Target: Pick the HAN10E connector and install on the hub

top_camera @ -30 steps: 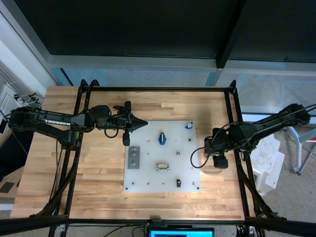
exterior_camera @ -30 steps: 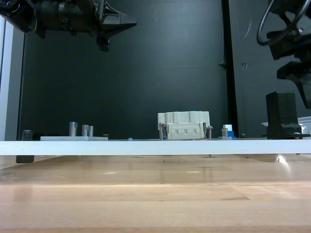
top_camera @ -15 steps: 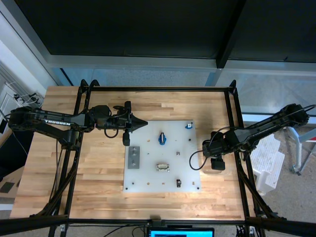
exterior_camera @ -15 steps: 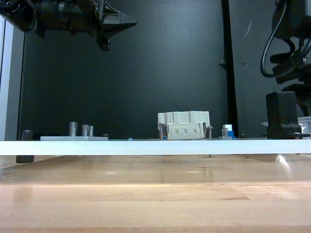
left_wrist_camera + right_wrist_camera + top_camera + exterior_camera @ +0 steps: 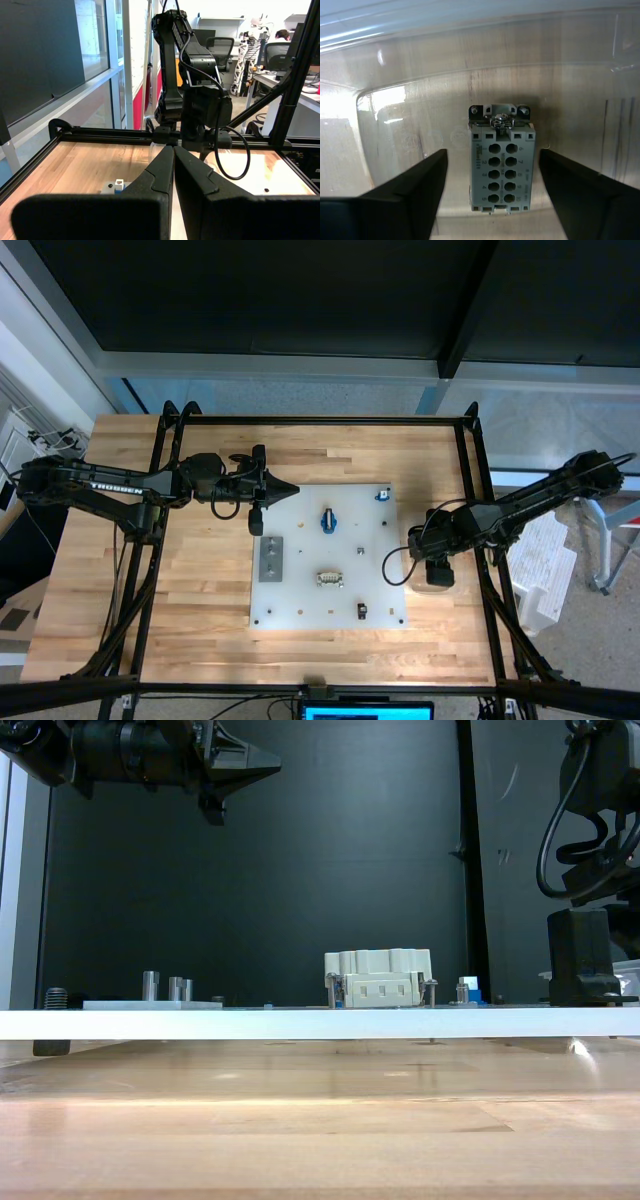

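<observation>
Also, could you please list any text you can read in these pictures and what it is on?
"TROSSEN": on the left arm, whose shut left gripper hangs above the far left corner of the hub.
Numerals beside the holes of the HAN10E connector, under the open right gripper in the clear tray: too small to read.

Black arms (image 5: 60,480), looped cables (image 5: 389,562), TROSSEN lettering (image 5: 110,486)
</observation>
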Action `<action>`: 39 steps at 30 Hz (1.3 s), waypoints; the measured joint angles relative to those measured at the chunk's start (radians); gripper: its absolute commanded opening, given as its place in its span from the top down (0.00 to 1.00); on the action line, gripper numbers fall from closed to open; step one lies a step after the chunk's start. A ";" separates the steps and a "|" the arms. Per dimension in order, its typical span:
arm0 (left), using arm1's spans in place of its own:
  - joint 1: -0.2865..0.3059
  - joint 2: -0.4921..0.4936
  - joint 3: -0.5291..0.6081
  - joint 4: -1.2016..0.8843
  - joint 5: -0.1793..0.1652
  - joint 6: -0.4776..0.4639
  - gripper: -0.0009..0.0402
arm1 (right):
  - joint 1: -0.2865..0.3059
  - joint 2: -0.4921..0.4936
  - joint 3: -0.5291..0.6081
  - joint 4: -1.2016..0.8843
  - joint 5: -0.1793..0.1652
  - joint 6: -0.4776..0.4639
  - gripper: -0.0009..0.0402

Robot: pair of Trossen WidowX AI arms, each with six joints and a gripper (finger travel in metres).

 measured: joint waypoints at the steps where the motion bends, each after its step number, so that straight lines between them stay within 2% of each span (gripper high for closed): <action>1: 0.000 0.000 0.000 0.000 0.000 0.000 0.98 | 0.000 -0.004 0.000 -0.001 0.000 0.003 0.59; 7: 0.000 0.000 0.000 0.000 0.000 0.000 0.98 | 0.000 -0.038 0.000 -0.014 -0.011 0.009 0.90; 10: 0.000 0.000 0.000 0.000 0.000 0.000 0.98 | 0.000 -0.066 0.008 -0.037 -0.015 0.008 0.99; 20: 0.000 0.000 0.000 0.000 0.000 0.000 0.98 | 0.000 -0.127 0.173 -0.235 -0.014 -0.002 0.86; 27: 0.000 0.000 0.000 0.000 0.000 0.000 0.98 | -0.001 -0.117 0.302 -0.321 -0.014 0.006 0.86; 32: 0.000 0.000 0.000 0.000 0.000 0.000 0.98 | -0.002 -0.055 0.360 -0.321 -0.006 0.006 0.88; 39: 0.000 0.000 0.000 0.000 0.000 0.000 0.98 | -0.005 0.119 0.495 -0.311 0.000 0.016 0.92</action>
